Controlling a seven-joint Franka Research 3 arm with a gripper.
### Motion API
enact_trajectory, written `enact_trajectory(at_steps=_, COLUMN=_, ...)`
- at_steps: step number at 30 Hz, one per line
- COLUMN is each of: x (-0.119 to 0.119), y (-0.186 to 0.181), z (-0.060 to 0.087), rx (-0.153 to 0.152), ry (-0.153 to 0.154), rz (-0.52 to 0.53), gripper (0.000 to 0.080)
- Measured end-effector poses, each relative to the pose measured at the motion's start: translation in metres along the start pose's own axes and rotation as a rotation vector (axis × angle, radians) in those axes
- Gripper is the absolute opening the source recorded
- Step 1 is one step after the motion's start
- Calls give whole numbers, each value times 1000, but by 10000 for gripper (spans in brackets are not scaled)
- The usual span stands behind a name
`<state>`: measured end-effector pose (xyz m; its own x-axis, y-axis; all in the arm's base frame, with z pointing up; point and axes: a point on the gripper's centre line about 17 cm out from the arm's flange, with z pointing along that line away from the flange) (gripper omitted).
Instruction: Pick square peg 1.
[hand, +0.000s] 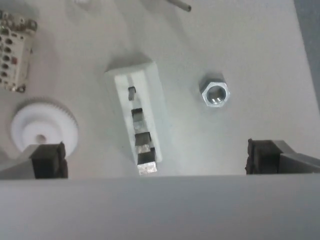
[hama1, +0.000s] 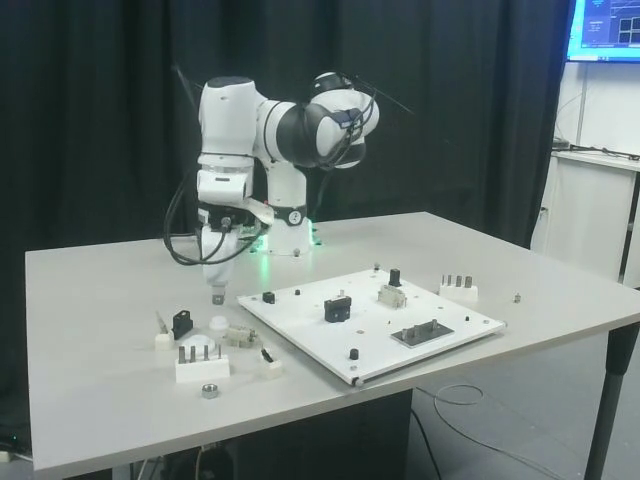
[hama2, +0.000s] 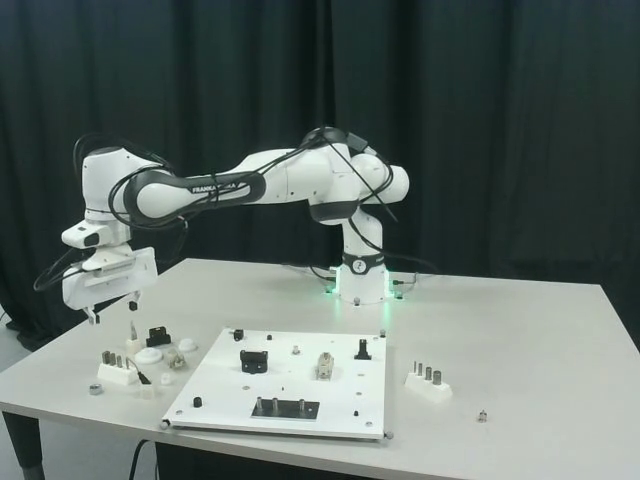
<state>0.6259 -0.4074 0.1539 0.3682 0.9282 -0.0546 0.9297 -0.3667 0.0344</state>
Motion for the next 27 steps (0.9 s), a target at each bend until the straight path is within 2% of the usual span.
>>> enact_trajectory(at_steps=5, x=-2, y=2, z=13, rx=-1, ry=12, rz=-42, gripper=800)
enact_trajectory(at_steps=16, x=-5, y=6, z=41, rx=-1, ry=30, rz=-65, gripper=800)
enact_trajectory(at_steps=27, x=4, y=4, z=63, rx=26, ry=44, rz=-67, gripper=800)
